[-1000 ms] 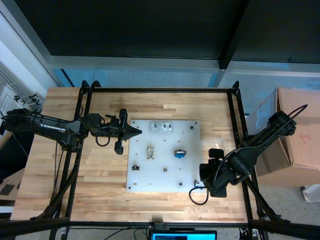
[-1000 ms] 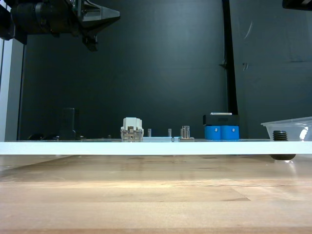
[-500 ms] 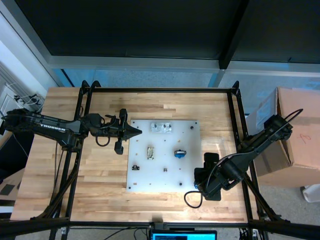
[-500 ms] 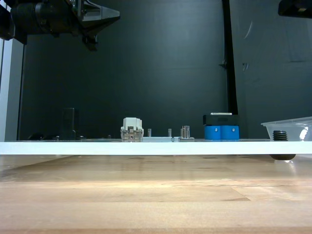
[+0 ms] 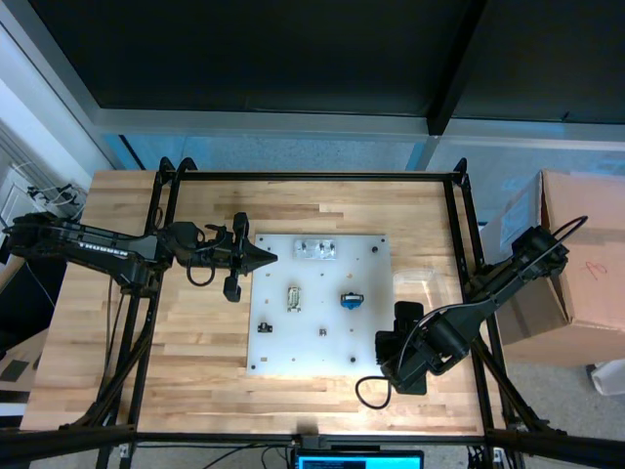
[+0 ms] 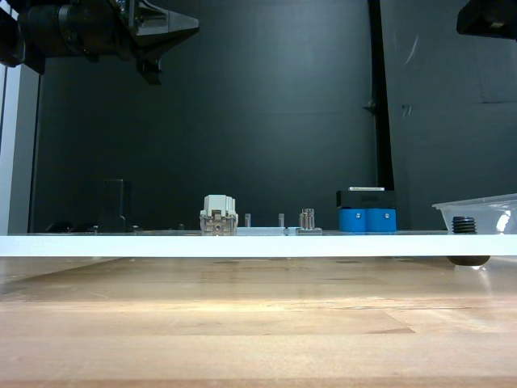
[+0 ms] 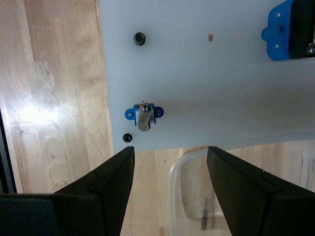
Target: Remove the RJ45 connector from the taskboard and place in the container
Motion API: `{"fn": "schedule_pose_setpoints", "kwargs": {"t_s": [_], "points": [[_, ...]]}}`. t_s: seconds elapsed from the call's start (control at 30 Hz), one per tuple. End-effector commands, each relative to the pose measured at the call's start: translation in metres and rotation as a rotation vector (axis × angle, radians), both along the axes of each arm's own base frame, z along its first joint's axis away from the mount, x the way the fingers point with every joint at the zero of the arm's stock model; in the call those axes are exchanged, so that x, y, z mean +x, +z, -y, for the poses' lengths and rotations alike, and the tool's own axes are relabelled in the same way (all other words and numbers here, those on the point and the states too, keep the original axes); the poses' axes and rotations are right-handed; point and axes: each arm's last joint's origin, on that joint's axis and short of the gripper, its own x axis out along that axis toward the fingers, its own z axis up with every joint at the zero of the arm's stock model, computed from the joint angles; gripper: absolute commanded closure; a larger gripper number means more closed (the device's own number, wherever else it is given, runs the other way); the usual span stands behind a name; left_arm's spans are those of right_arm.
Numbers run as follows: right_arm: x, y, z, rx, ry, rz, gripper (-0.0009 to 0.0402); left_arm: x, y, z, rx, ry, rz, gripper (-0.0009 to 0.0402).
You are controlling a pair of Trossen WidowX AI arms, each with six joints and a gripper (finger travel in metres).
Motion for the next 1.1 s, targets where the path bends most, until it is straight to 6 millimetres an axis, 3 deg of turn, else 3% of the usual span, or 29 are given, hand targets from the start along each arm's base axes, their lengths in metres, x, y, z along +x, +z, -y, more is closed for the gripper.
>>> {"fn": "schedule_pose_setpoints", "kwargs": {"t_s": [0.03,0.9,1.1], "points": [[-0.001,-0.003,0.000,-0.003,-0.002,-0.004,0.0189,0.000,0.000,0.000,0.000,0.000,0.000,0.0393],[0.008,-0.028,-0.007,-0.001,0.001,-0.001,0.0190,0.000,0.000,0.000,0.000,0.000,0.001,0.0393],[0.010,-0.032,-0.008,-0.005,0.001,-0.005,0.0222,0.000,0.000,0.000,0.000,0.000,0.000,0.0393]]}}
